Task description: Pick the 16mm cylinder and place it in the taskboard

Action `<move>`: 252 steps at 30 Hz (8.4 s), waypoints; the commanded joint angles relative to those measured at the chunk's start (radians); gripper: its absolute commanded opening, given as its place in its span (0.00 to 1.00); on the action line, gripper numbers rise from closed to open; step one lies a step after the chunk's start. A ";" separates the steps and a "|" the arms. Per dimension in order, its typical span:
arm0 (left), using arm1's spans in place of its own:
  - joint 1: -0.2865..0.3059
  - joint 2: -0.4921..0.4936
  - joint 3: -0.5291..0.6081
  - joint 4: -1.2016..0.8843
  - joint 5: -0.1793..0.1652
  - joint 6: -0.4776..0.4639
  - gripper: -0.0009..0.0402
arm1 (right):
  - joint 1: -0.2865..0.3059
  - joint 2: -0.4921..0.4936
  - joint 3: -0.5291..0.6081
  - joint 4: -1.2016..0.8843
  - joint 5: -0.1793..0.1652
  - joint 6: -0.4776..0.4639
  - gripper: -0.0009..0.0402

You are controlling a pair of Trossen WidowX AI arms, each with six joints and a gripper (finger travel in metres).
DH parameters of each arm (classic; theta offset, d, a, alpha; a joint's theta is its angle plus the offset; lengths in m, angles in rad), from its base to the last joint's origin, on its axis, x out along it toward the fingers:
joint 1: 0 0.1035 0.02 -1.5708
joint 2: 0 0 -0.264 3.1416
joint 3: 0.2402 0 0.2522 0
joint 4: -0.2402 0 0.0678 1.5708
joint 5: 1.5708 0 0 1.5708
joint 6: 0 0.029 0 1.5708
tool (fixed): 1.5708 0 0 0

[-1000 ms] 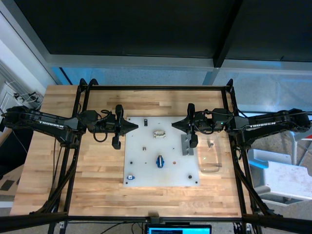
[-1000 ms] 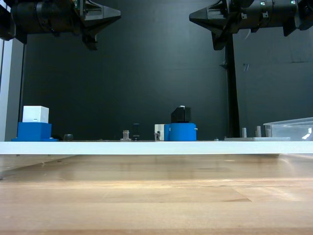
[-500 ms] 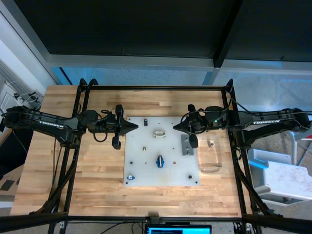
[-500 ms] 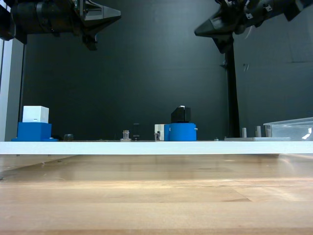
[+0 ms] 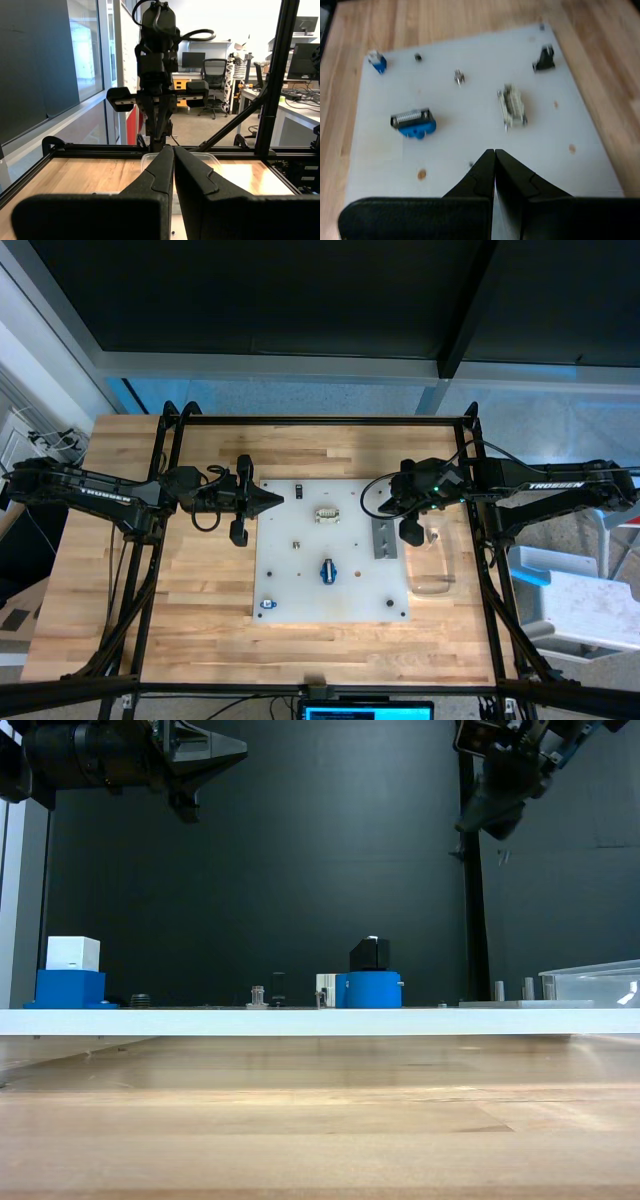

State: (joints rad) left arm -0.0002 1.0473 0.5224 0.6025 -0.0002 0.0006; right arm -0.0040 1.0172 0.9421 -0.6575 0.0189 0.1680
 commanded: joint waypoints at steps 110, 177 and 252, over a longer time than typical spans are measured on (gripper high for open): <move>0.000 0.000 0.000 0.000 0.000 0.000 0.02 | 0.039 0.157 -0.274 -0.407 -0.020 0.588 0.49; 0.000 0.000 0.000 0.000 0.000 0.000 0.02 | 0.049 0.134 -0.169 -0.516 -0.020 0.583 0.08; 0.000 0.000 0.000 0.000 0.000 0.000 0.02 | 0.241 0.460 0.268 -0.556 -0.011 0.335 0.08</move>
State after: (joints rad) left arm -0.0002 1.0473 0.5228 0.6022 -0.0006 0.0006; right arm 0.2314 1.4651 1.2022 -1.2232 0.0074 0.5022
